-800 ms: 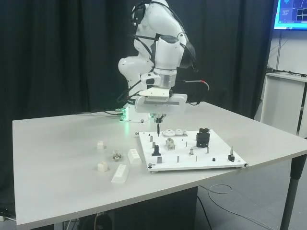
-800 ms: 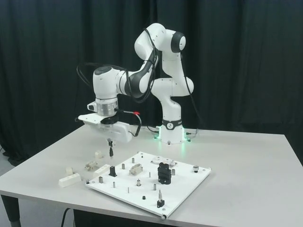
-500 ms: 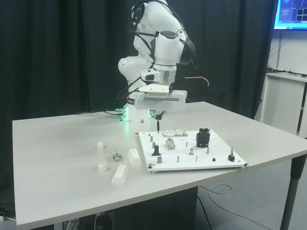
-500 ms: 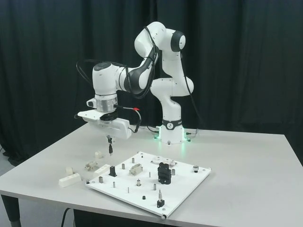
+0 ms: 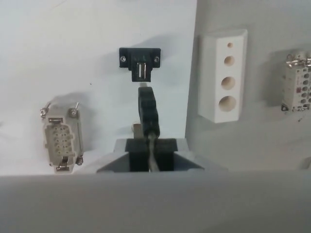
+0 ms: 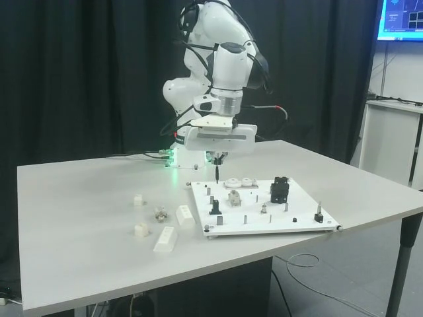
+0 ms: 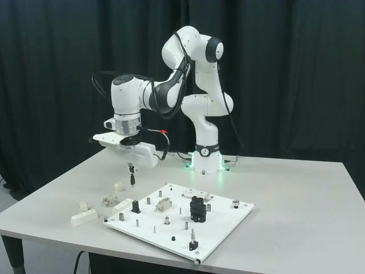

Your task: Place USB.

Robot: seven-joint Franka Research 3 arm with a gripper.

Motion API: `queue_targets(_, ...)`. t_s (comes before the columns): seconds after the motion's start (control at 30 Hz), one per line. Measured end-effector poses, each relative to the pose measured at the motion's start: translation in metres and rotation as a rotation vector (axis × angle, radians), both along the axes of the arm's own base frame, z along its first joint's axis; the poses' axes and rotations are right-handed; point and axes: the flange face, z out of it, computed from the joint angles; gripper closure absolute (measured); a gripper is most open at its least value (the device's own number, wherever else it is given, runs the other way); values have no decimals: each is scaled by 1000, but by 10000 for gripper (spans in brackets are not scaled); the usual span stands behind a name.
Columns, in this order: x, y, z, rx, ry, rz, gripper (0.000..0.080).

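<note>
You're in the carry-and-line-up step: the gripper [image 5: 149, 154] has its two fingers closed tight on the USB plug [image 5: 147, 112], which hangs straight down from the fingertips, well clear of the white board [image 6: 301, 218]. Nothing is seated yet. In the wrist view the plug's nose points at the black USB socket [image 5: 140, 60] on the board, just short of its opening, so you look roughly on line but high above it.

Your next move, as I judge it, is a straight descent with the plug square to the slot; any twist and the nose will catch the socket's rim instead of going in. Watch the grey multi-pin connector [image 5: 61, 137] standing near the socket on the board, and the white block with three holes [image 5: 223, 74] lying just off the board's edge.

The arm [image 7: 171, 94] reaches out from its base at the far side of the table [image 6: 79, 224], forearm level, wrist turned straight down over the board's left far corner.
</note>
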Motion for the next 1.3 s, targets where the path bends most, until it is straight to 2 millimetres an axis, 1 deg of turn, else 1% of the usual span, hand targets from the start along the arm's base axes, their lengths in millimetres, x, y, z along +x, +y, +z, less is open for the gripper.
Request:
queue_targets(0.5,0,0,0,-1,-1,1,777)
queue_targets(0.7,4,9,0,8,-11,51,777)
queue_targets(0.83,8,24,-1,30,-18,65,777)
queue_targets(0.97,13,46,-2,58,-26,86,777)
queue_targets(1.17,21,88,-1,111,-45,117,777)
queue_targets(1.3,25,121,2,136,-58,118,777)
